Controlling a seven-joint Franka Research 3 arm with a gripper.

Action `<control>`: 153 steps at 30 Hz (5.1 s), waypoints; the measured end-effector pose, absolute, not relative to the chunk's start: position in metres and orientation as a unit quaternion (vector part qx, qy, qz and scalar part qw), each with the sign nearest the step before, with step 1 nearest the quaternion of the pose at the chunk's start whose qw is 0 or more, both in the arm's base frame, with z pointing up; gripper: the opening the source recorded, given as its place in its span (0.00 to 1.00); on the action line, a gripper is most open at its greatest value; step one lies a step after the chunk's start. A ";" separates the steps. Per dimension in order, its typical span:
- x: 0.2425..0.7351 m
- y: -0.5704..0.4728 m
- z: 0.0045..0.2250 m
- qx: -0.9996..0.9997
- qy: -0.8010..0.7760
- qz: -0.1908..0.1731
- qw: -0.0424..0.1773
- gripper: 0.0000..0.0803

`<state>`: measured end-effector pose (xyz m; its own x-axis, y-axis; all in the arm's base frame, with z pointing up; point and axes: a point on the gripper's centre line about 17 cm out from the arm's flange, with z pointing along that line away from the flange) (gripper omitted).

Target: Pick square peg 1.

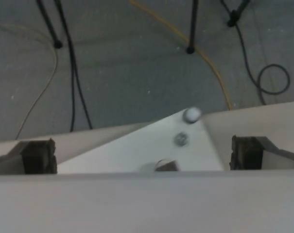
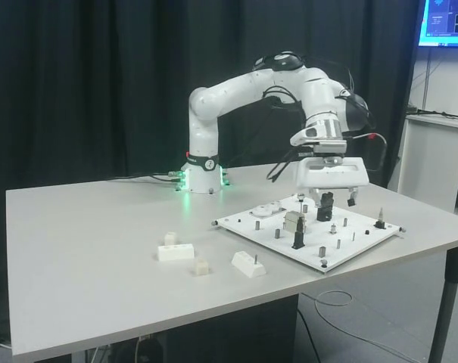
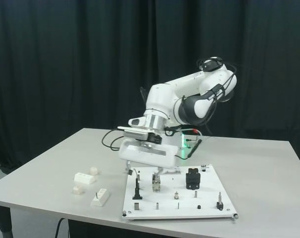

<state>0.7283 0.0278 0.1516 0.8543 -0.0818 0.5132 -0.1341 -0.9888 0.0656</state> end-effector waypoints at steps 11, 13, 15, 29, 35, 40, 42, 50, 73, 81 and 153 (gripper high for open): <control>0.739 -0.025 0.162 0.960 -0.075 0.262 0.066 1.00; 0.739 -0.034 0.163 0.960 -0.073 0.259 0.070 1.00; 0.740 -0.042 0.163 0.961 -0.071 0.257 0.073 1.00; 0.729 -0.105 0.156 0.967 -0.063 0.233 0.077 1.00; 0.725 -0.130 0.154 0.967 -0.065 0.237 0.072 1.00; 0.719 -0.149 0.152 0.965 -0.051 0.245 0.073 1.00; 0.717 -0.156 0.151 0.965 -0.043 0.248 0.076 1.00; 0.710 -0.169 0.142 0.964 -0.005 0.253 0.079 1.00; 0.688 -0.169 0.111 0.974 0.001 0.221 0.056 1.00; 0.688 -0.165 0.098 0.974 -0.004 0.220 0.046 1.00; 0.682 -0.169 0.029 0.965 -0.048 0.257 0.025 1.00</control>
<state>0.6820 -0.1689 0.0291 0.8633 -0.0793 0.4984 -0.1051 -0.9942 0.0239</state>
